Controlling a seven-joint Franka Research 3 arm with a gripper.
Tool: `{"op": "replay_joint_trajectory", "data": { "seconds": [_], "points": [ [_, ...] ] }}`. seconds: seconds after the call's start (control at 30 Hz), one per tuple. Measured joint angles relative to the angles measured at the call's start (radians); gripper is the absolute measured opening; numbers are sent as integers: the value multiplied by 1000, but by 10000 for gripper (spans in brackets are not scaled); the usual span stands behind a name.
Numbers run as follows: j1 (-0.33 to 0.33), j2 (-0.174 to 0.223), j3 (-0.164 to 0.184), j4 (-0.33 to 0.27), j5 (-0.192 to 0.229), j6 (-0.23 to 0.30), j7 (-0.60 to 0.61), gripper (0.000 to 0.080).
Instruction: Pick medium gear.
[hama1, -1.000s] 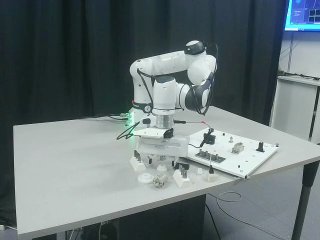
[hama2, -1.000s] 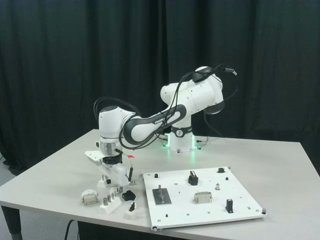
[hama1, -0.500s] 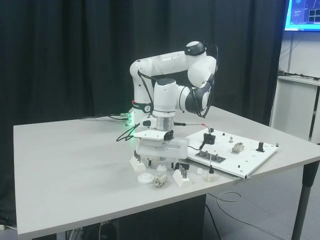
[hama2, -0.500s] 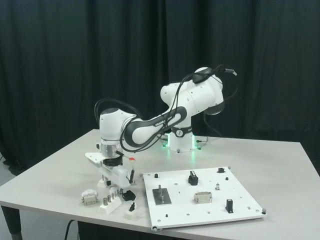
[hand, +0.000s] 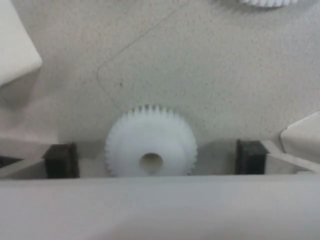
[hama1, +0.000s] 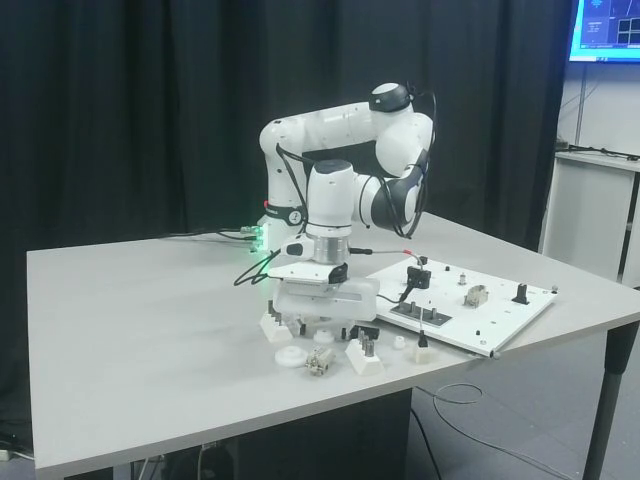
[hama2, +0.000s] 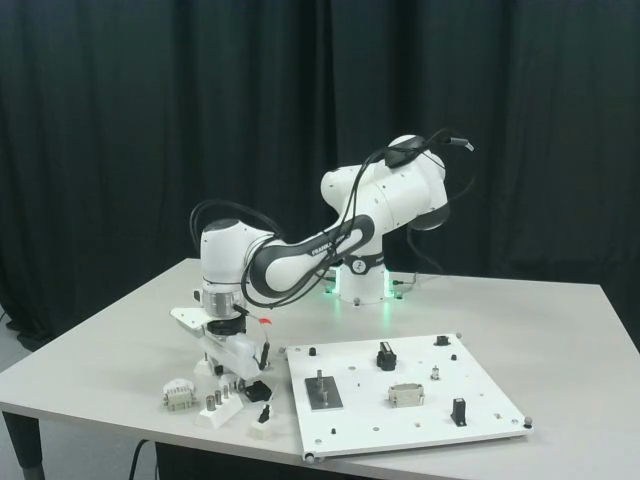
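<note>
Gears first: the wrist view gives one full white toothed gear, the medium gear (hand: 150, 150), lying flat on the grey table (hand: 210, 75) with its centre bore facing straight up at the camera; being round, it has no long axis to speak of, and its axle line stands vertical; a second gear (hand: 267, 2) shows only as a toothed rim at the frame edge, well apart from the first. Two black fingertips (hand: 61, 160) flank the medium gear, one each side, spread wide with clear gaps to the teeth, so the gripper (hand: 155, 159) is open and grips nothing. From the first room view, one white arm (hama1: 345, 135) bends down over the small parts near the table's front edge; one white board (hama1: 470, 300) lies just beside them.
</note>
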Motion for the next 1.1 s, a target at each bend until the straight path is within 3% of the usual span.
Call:
{"op": "replay_joint_trajectory", "data": {
  "seconds": [0.03, 0.07, 0.23, 0.27, 0.53, 0.57, 0.83, 1.1],
  "points": [
    [0, 0, 1, 0, 0, 2, 0, 800],
    [0, 0, 1, 0, 0, 4, 0, 663],
    [0, 0, 6, 0, 4, 14, 0, 663],
    [0, 0, 7, 0, 5, 15, 0, 499],
    [0, 0, 8, 0, 7, 19, 0, 499],
    [0, 0, 8, 0, 8, 19, 0, 395],
    [0, -1, 4, 1, 11, 29, 2, 396],
    [4, -5, -25, 2, 11, 29, 15, 396]
  ]
}}
